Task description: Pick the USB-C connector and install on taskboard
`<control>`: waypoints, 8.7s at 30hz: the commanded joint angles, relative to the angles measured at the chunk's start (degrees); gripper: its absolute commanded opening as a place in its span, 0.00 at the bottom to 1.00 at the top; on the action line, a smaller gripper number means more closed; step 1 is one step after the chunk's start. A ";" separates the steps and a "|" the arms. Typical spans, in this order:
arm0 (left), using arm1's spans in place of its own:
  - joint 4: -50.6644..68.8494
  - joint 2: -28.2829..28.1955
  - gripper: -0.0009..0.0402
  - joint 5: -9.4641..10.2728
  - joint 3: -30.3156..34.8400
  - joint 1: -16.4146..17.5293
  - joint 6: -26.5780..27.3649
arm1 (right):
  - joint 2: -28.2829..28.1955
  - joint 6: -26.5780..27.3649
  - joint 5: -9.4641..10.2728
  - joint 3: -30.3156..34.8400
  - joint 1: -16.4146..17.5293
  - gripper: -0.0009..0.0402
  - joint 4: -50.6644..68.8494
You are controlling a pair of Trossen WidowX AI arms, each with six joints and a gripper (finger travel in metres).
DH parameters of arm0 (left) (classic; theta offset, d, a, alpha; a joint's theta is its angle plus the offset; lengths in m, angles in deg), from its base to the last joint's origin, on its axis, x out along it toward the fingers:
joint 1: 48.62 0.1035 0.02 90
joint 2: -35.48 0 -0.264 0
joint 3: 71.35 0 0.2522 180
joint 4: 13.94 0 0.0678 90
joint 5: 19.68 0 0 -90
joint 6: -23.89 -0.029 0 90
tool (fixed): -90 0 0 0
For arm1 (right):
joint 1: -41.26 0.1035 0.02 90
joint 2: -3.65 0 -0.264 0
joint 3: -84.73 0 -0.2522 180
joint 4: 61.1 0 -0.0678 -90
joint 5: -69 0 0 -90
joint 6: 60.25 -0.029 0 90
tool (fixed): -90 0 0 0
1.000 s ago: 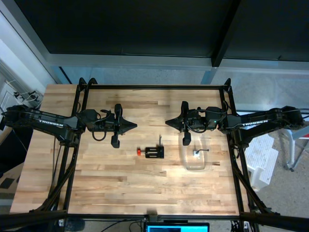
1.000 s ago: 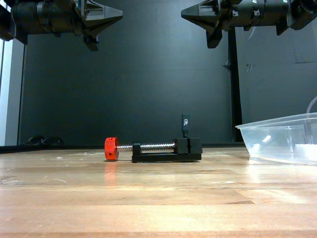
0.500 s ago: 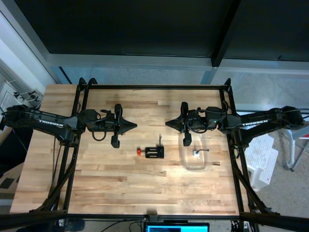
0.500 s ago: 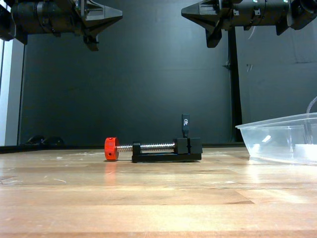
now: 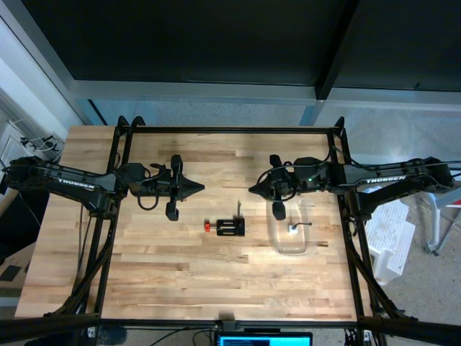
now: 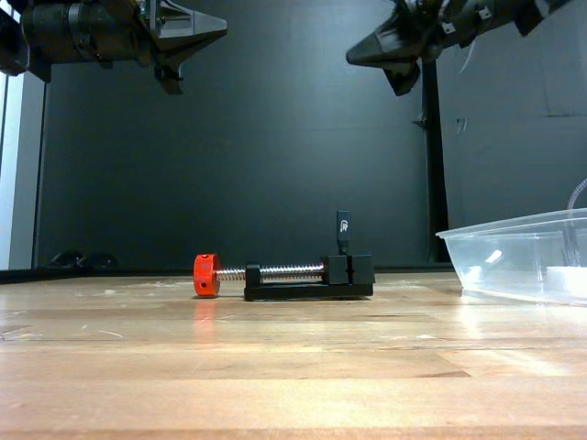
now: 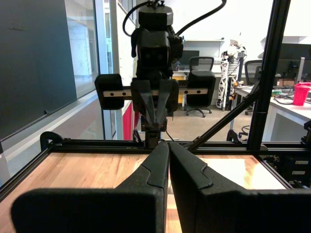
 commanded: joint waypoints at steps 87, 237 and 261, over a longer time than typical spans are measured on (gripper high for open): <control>-0.02 0.00 0.02 -0.02 0.02 0.00 0.00 | -13.22 -16.46 -2.84 1.90 16.06 0.45 50.53; -0.02 0.00 0.02 -0.02 0.02 0.00 0.00 | -46.99 -10.67 -4.24 53.02 9.35 0.02 63.17; -0.02 0.00 0.02 -0.02 0.02 0.00 0.00 | -47.93 -11.10 -5.16 52.98 8.66 0.02 61.79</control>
